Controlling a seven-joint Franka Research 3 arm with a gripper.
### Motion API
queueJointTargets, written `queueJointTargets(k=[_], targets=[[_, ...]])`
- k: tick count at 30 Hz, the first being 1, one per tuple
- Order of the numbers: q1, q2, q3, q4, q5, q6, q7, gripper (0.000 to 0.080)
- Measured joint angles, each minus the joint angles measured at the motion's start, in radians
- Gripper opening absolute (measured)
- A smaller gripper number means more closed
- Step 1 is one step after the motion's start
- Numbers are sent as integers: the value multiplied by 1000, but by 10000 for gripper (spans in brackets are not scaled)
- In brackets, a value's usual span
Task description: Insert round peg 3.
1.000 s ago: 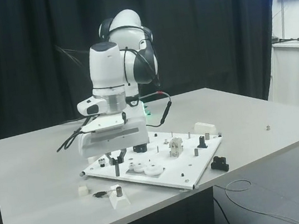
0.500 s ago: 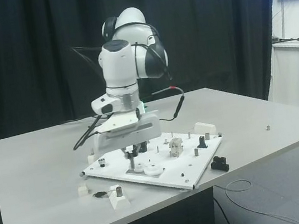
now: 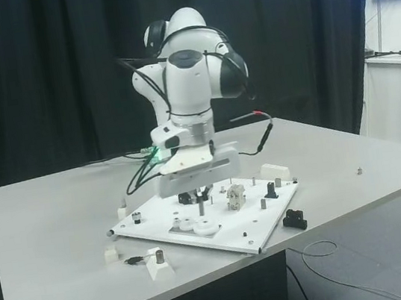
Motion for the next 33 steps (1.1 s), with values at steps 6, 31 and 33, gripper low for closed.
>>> queueJointTargets(k=[6, 31, 33], targets=[[30, 0, 0, -3, 0, -17, 45, 99], [167, 0, 2, -11, -4, -19, 292, 99], [175, 0, 2, -13, -10, -15, 321, 99]])
